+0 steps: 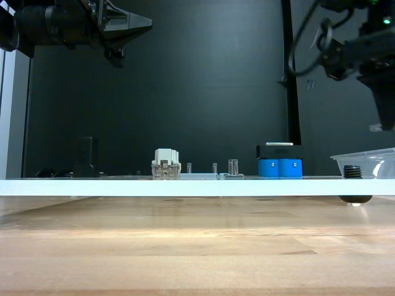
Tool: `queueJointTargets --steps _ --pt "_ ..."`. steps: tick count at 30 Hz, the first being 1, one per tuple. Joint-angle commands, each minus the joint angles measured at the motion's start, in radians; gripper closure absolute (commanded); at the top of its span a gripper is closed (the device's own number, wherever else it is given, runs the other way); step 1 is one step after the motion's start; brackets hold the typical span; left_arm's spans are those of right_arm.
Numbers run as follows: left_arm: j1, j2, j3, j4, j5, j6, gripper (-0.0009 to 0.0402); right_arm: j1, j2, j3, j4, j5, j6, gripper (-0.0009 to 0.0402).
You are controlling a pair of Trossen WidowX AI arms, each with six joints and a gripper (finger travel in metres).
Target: Remove the RJ45 connector from the taskboard and place in the container
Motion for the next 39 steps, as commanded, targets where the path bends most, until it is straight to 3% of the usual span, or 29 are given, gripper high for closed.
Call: queueJointTargets --steps 1,11,16,19,24,29,35,39 --pt "0.000 0.000 0.000 0.000 0.000 0.000 0.0393 0.003 -0.037 -0.045 0.003 -0.004 -0.003 0.0344" --pt "0.000 0.000 0.000 0.000 0.000 0.000 0.0393 0.004 -0.092 -0.091 0.005 -0.003 -0.018 0.0185" --pt "0.000 0.000 0.000 0.000 0.000 0.000 0.0393 -0.003 -0.133 -0.082 0.084 0.019 -0.250 0.0153" --pt "0.000 0.000 0.000 0.000 0.000 0.000 0.0393 -0.023 -0.172 -0.072 0.156 0.058 -0.385 0.0159" --pt "0.000 0.000 0.000 0.000 0.000 0.000 0.0393 -0.085 -0.215 -0.066 0.307 0.051 -0.645 0.0201" --pt "0.000 0.000 0.000 0.000 0.000 0.000 0.0393 -0.148 -0.239 -0.067 0.460 -0.014 -0.927 0.0249" --pt "0.000 0.000 0.000 0.000 0.000 0.000 0.0393 -0.237 -0.268 -0.074 0.651 -0.043 -1.160 0.0297" --pt "0.000 0.000 0.000 0.000 0.000 0.000 0.0393 -0.323 -0.273 -0.089 0.798 -0.122 -1.235 0.0340"
